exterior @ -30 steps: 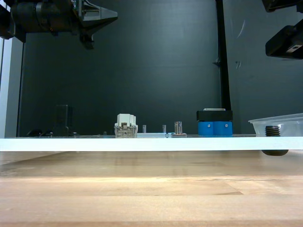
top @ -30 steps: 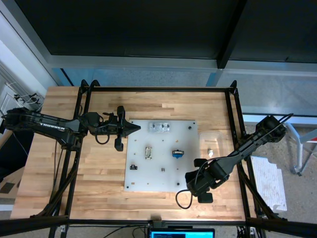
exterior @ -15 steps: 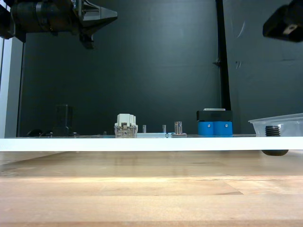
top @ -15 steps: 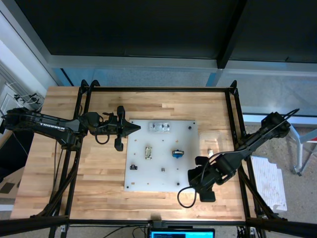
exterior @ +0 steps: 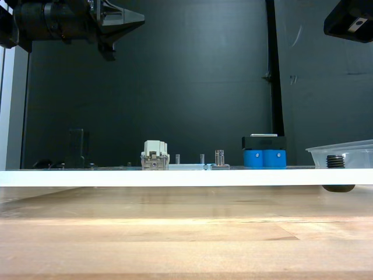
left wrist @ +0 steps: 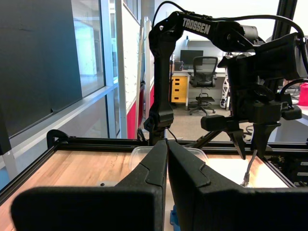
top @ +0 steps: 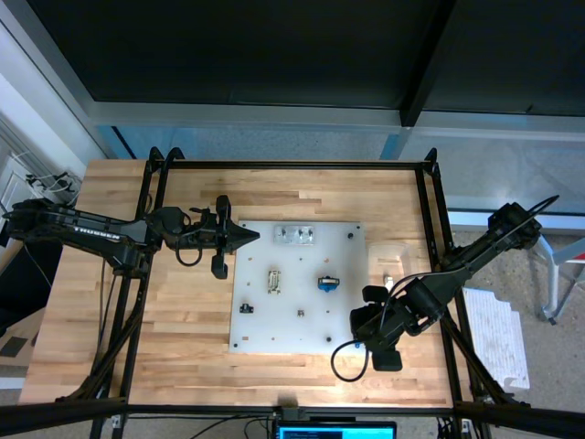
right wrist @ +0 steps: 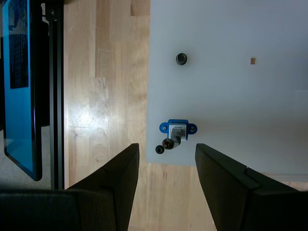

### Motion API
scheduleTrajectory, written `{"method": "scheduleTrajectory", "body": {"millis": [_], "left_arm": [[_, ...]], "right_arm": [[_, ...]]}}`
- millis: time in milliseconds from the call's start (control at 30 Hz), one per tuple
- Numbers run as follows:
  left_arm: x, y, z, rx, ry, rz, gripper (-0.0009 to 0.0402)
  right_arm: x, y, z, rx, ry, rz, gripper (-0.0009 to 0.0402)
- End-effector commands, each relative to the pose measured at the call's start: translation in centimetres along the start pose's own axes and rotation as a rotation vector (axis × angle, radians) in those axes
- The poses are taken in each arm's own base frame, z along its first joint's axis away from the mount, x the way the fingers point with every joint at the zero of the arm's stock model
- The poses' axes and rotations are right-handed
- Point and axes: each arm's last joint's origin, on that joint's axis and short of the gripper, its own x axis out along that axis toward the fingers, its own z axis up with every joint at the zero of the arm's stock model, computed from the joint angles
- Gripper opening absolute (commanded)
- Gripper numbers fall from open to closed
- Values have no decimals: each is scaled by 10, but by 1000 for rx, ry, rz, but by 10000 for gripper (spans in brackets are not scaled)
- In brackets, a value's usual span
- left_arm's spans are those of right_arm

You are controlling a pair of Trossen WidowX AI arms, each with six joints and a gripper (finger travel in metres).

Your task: Pick the RJ45 connector and install on taskboard

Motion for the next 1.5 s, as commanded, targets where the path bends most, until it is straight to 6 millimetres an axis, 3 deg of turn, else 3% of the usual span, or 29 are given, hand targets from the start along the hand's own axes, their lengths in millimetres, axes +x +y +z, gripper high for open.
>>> {"method": "scheduleTrajectory", "body": {"millis": [33, 367, 1067, 1500], "left_arm": [[0, 0, 0, 0, 0, 0, 0], [0, 0, 0, 0, 0, 0, 0], [0, 0, 0, 0, 0, 0, 0], [0, 0, 0, 0, 0, 0, 0]], "right_arm": [[0, 1, 0, 0, 1, 4, 161], [-19, -13, -2, 1, -15, -7, 162], [-84, -103, 19, -6, -396, -163, 119], [-90, -145, 14, -31, -727, -202, 84]]}}
